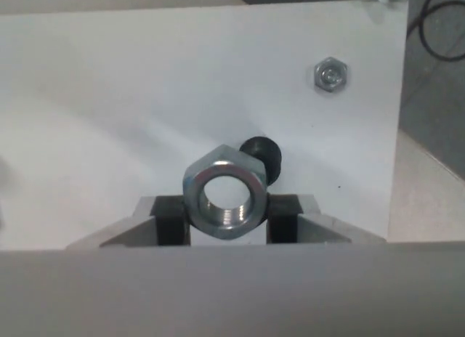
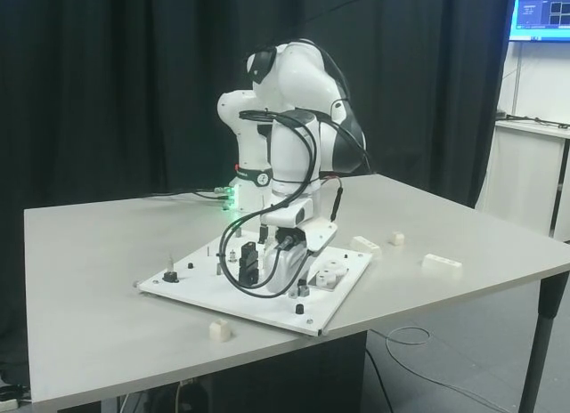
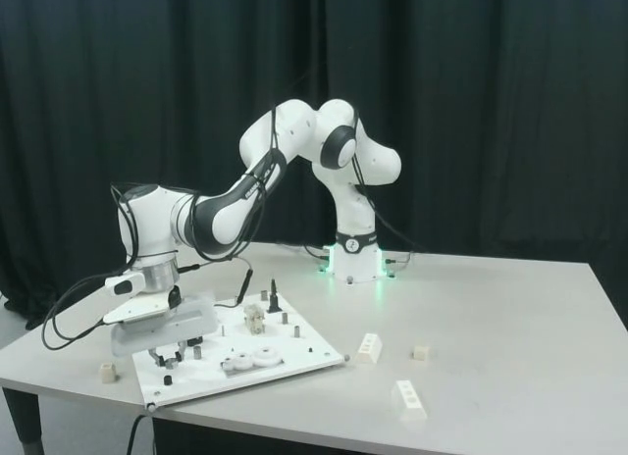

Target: Insert bolt 4.

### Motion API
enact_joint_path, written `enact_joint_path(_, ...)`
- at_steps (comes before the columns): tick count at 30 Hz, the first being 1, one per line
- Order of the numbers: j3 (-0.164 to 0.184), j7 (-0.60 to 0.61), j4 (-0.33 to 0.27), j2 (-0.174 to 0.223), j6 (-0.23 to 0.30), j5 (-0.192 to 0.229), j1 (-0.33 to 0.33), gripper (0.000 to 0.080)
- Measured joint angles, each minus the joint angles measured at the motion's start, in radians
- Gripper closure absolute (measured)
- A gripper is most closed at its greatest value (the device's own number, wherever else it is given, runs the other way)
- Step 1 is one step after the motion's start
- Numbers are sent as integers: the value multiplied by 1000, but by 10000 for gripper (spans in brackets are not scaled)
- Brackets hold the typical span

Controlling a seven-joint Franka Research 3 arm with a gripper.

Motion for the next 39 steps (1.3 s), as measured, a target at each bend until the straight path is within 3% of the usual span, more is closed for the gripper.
enact_joint_path(39,-1,0,31,41,36,-20,1,577)
